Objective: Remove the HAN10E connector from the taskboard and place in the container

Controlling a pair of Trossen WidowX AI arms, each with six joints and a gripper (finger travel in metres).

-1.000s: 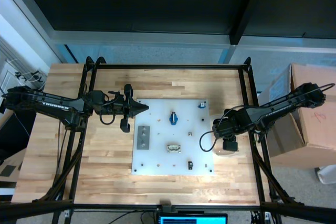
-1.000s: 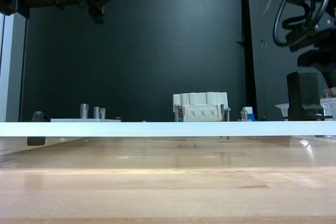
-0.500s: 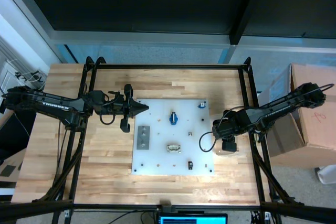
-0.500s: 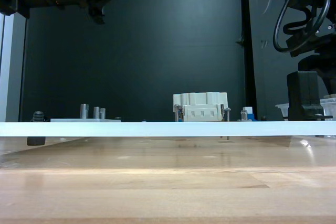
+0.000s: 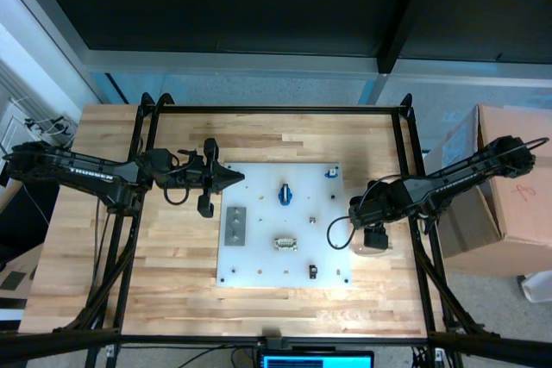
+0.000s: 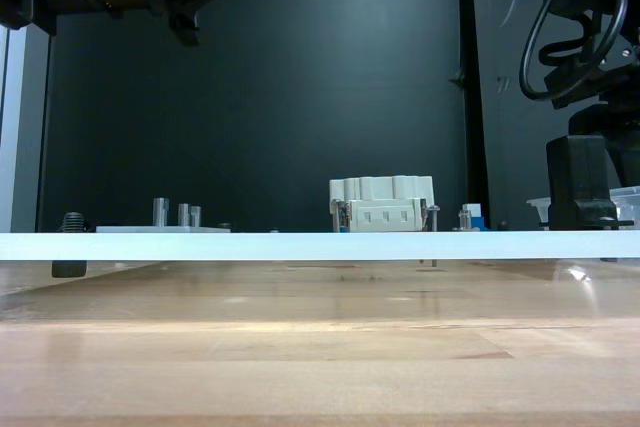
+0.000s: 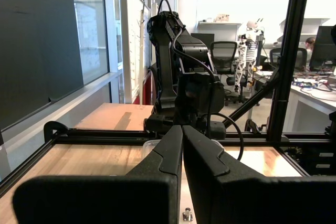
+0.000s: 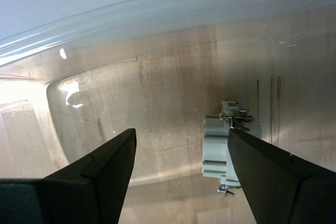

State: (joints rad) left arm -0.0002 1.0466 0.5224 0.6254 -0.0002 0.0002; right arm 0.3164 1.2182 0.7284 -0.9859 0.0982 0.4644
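The right gripper [image 8: 181, 132] hung low over the clear container [image 8: 157, 77], its fingers spread wide and gripping nothing. A pale piece with small screws at its ends lay free and flat on the container floor, close beside one finger. By its look this was the HAN10E connector [image 8: 215, 148]. The container sat on the bench [image 5: 172, 256], just beside the right edge of the taskboard [image 5: 259, 256]. A beige connector block [image 6: 383, 205] stood upright in its seat on the taskboard; whether it was the mating half could not be told.

The left gripper [image 7: 182, 129] hovered high near the taskboard's far left corner, its fingers pressed together and empty.

With the part apparently delivered, the step in hand looked to be the right arm's withdrawal. It would best be done as a straight vertical rise with the fingers wide. The connector lay so near one finger that any sideways drift or closing could nudge or catch it. The thin, light container might also slide if a finger brushed its wall. Only once above the rim should the arm swing away.
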